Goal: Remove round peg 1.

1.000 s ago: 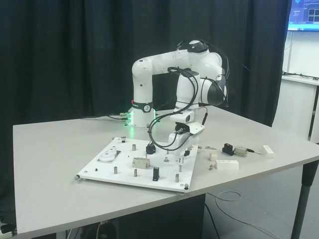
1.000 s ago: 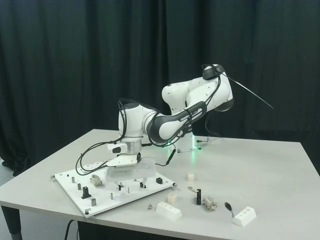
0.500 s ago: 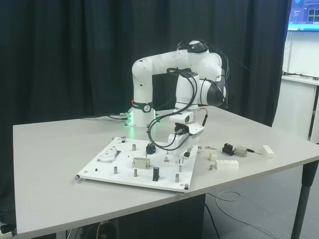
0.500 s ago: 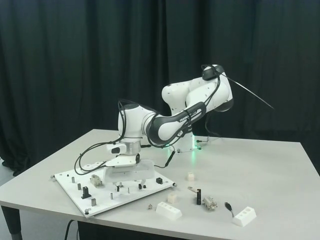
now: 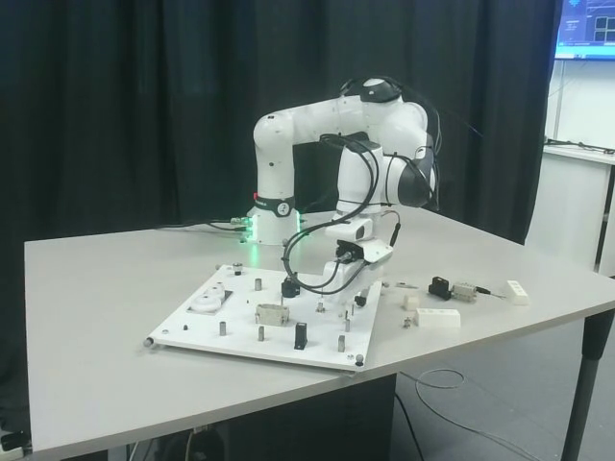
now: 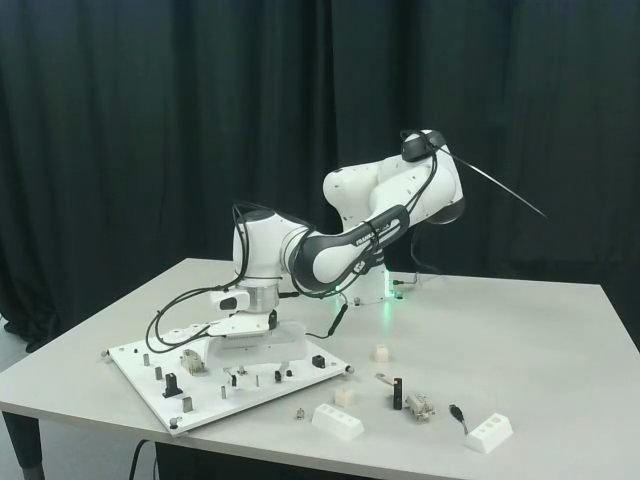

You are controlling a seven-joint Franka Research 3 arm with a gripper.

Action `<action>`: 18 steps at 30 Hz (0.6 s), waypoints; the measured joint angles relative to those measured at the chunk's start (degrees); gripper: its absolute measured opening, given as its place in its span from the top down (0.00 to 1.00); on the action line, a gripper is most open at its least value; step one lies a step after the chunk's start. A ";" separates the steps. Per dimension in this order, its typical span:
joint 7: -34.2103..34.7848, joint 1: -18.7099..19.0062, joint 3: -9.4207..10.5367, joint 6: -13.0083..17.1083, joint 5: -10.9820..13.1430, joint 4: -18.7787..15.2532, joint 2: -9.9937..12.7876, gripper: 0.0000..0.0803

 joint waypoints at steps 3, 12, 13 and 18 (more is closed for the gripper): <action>0.01 -0.06 0.01 -0.08 0.09 0.10 0.00 0.00; 0.06 -0.15 0.01 -0.23 0.60 0.35 0.00 0.34; 0.11 -0.18 0.01 -0.25 0.60 0.38 0.00 0.34; 0.45 -0.45 0.01 -0.38 0.60 0.54 0.00 0.58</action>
